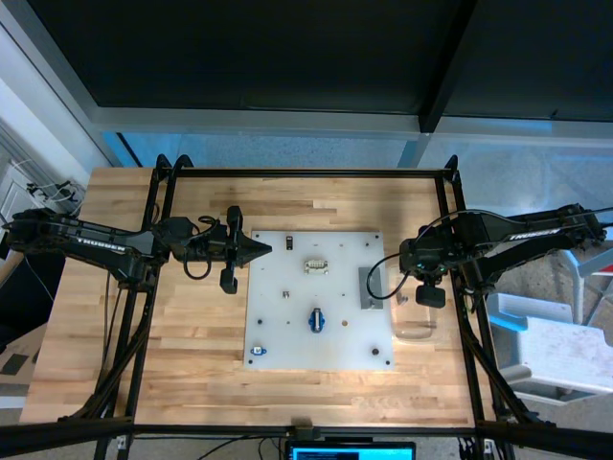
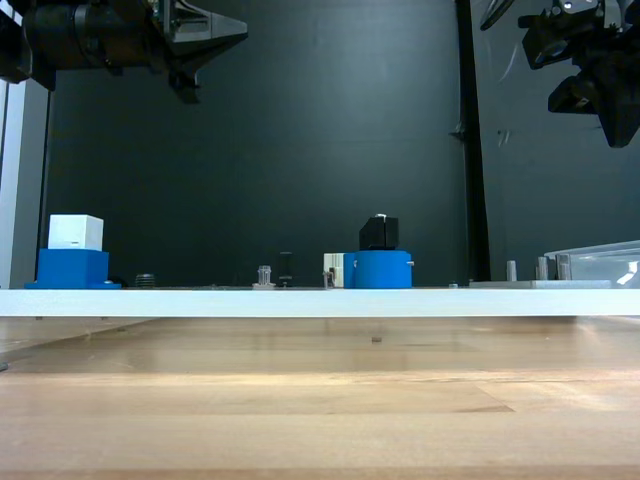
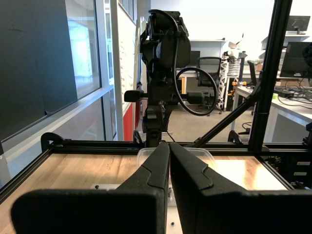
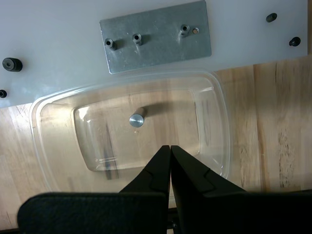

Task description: Pick the 16mm cylinder and place it in the taskboard

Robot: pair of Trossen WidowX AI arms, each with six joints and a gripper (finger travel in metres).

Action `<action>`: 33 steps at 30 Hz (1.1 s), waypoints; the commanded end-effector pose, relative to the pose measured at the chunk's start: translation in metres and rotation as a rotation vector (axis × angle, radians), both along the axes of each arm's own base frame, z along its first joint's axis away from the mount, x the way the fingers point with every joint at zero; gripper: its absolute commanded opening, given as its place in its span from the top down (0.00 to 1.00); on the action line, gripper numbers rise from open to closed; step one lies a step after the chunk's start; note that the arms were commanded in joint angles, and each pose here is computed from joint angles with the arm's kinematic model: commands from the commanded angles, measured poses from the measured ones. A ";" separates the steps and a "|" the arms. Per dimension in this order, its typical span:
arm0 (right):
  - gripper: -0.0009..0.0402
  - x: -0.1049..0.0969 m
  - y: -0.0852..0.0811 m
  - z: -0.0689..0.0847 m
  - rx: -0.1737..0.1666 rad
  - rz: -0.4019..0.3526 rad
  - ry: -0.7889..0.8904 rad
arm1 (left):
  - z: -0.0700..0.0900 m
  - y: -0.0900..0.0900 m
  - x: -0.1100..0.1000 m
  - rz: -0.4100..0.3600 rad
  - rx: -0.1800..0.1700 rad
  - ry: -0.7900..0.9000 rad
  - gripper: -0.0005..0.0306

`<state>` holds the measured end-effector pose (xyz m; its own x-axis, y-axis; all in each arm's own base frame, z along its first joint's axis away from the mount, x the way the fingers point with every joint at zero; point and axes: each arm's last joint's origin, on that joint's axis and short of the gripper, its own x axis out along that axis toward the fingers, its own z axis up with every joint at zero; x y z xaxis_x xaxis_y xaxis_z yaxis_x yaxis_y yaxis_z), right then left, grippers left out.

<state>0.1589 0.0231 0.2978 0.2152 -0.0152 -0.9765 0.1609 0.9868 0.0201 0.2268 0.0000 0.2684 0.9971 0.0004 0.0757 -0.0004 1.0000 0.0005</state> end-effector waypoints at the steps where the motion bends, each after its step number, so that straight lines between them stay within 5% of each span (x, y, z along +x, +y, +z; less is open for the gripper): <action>1: 0.98 0.000 0.001 0.000 0.002 -0.002 -0.002 | 0.000 0.000 0.000 0.000 0.000 -0.001 0.98; 20: 0.81 0.015 0.019 -0.017 -0.016 0.043 0.062 | 0.000 0.000 0.000 0.000 0.000 -0.001 0.98; 33: 0.60 0.017 0.024 -0.037 -0.013 0.067 0.046 | 0.000 0.000 0.000 0.000 0.000 -0.001 0.98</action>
<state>0.1763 0.0468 0.2623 0.1705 -0.0149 -0.9852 0.0968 0.9953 0.0018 0.2267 0.0000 0.2687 0.9970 0.0004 0.0768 -0.0004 1.0000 0.0005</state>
